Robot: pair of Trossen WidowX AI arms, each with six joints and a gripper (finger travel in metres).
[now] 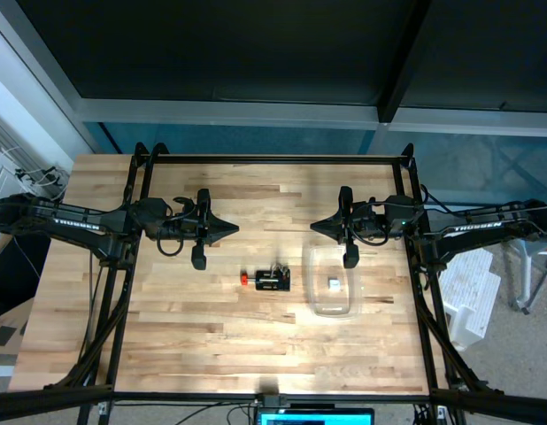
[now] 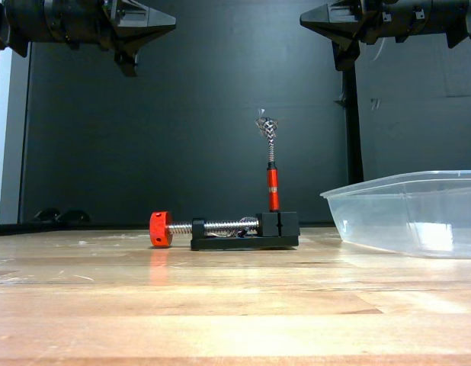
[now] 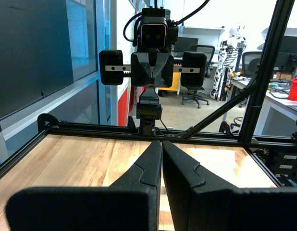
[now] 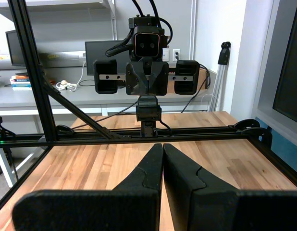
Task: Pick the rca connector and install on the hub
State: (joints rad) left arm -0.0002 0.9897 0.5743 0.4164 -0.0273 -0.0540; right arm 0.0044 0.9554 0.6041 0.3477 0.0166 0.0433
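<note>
Left tool (image 1: 231,228) and right tool (image 1: 316,227) both clenched on nothing, hovering mid-frame, tips facing each other. Hub (image 1: 272,281) on desk (image 1: 167,336) at centre, clear tray (image 1: 309,292) near its right. RCA connector: can't tell where.

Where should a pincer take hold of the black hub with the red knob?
Likely the low black body of the hub, coming straight down and closing over its long sides. Its red knob and screw stick out one end, and an upright wire-tipped stem stands near the other, so stay between. The left pincer and right pincer hang shut, high either side.
</note>
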